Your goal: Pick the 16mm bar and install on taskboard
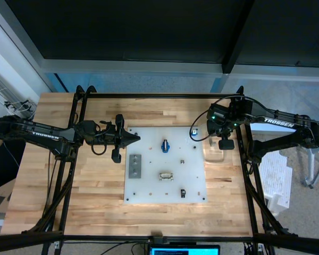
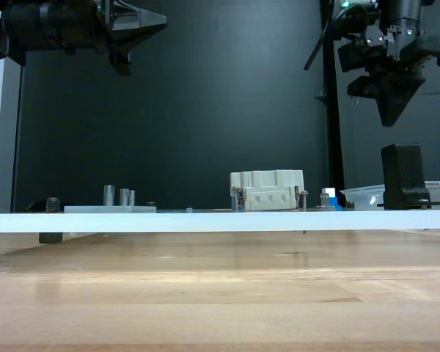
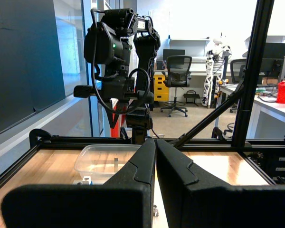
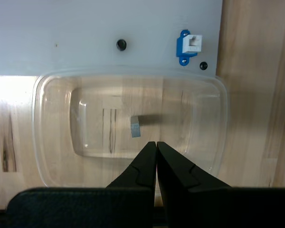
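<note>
As far as can be judged, no part of the job is done yet. The 16mm bar (image 4: 135, 127), a short grey piece, sits loose inside the clear tray (image 4: 52, 142). The tray rests on the counter (image 1: 95, 202) between the right edge of the taskboard (image 1: 149, 191) and the counter's right edge.

The right claw (image 4: 156, 142) hangs above the tray pointing down, its fingers pressed together on nothing, apart from the bar. The left claw (image 1: 138, 137) hovers high over the board's left edge, pointing inward, likewise closed and empty.

The whole sequence is left to do: open the claw, descend, grip the bar and lift it. It then has to be carried across and seated, presumably in the grey two-hole block (image 1: 134, 166) near the board's left edge.

By count there are two arms, two claws, one board, one tray and one bar in it. On the board there are one grey block, one beige connector (image 1: 166, 175) and two blue pieces. One is a larger connector (image 1: 165, 144); the other is a small white-faced jack (image 4: 188, 45) at the board's far right corner. The black fittings are too small to count with confidence.
</note>
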{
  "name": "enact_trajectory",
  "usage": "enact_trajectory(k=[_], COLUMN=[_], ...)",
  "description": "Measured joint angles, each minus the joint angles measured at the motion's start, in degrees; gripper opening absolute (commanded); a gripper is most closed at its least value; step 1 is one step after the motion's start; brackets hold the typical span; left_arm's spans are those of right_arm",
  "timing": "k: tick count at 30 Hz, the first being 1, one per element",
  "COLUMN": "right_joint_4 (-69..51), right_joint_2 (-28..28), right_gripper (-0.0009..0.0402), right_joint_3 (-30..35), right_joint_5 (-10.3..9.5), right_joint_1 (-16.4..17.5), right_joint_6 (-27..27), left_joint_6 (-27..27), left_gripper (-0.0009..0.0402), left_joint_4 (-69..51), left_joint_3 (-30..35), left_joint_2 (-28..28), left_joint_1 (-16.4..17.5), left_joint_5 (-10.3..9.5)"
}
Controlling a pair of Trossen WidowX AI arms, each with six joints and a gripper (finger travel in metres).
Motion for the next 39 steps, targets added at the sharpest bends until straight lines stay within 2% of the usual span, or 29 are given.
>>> enact_trajectory(k=[7, 14, 17, 24, 39], right_joint_4=[1.88, 3.3, 4.76, 8.37, 14.56], right_joint_2=[1.09, 1.09, 1.09, 1.11, 2.73], right_gripper=[0.0026, 0.0095, 0.0123, 0.0172, 0.0181], right_joint_3=[-2.43, -4.7, -6.56, -10.56, -17.46], right_joint_5=[0.22, 0.26, 1.42, 1.51, 1.49], right_joint_1=[-0.33, -0.59, -0.57, -0.57, -0.57], right_joint_6=[-1.42, -2.23, -2.27, -3.04, -4.33], left_joint_6=[0.02, 0.0, 0.02, 0.0, 0.02], left_gripper=[0.0, 0.0, 0.0, 0.0, 0.0], left_joint_4=[0.0, 0.0, 0.0, -0.02, 0.0], left_joint_3=[0.02, 0.0, 0.02, 0.0, 0.02], left_joint_2=[0.0, 0.0, 0.0, 0.0, 0.0], left_joint_1=[0.0, 0.0, 0.0, 0.0, 0.0], left_joint_5=[0.0, 0.0, 0.0, -0.02, -0.02])
